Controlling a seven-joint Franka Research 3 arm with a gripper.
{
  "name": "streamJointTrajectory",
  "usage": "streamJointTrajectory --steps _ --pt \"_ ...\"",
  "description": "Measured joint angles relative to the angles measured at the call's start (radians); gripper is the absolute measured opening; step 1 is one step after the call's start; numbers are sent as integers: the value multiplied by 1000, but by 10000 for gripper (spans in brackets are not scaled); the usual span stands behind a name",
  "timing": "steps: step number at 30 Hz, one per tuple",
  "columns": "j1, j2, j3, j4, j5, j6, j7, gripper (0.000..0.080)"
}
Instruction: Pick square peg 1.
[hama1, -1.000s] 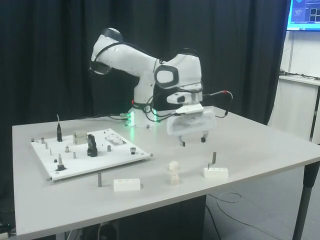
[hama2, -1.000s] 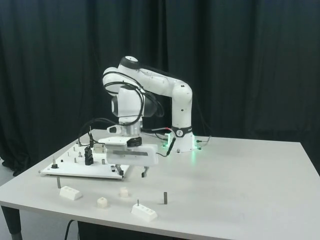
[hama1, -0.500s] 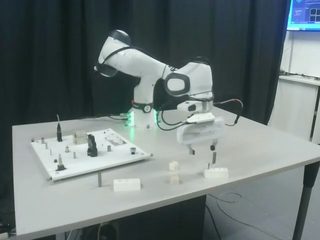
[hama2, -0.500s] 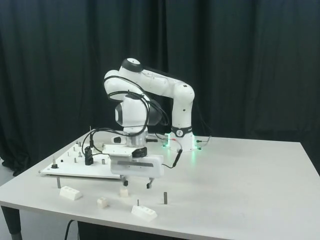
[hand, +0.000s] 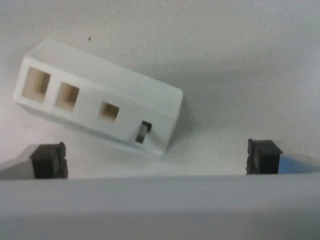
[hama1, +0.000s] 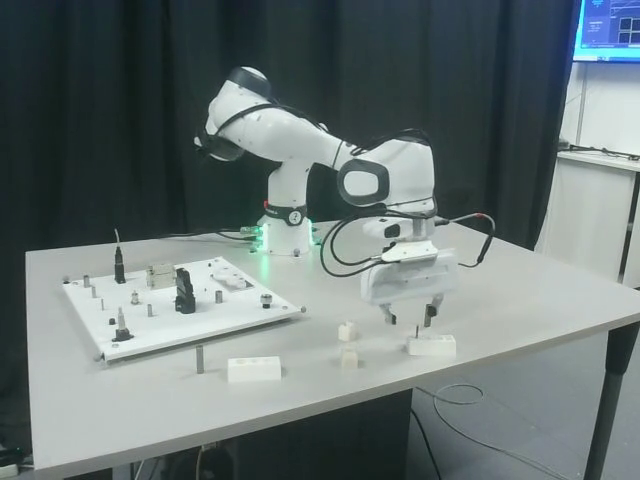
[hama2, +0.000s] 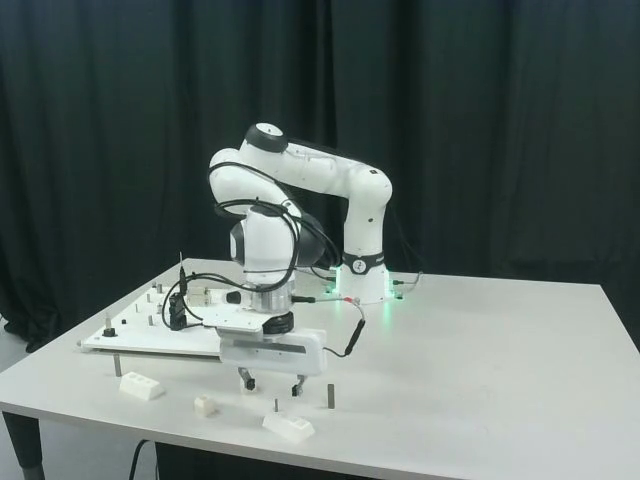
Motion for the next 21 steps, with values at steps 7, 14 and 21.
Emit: streamJointTrajectory --steps 7,14,21 --pt "11 -14 -13 9 -11 15 -1 800" --pt "18 -15 -21 9 -19 27 -2 800" --pt "23 -15 -23 9 -28 31 -2 678"
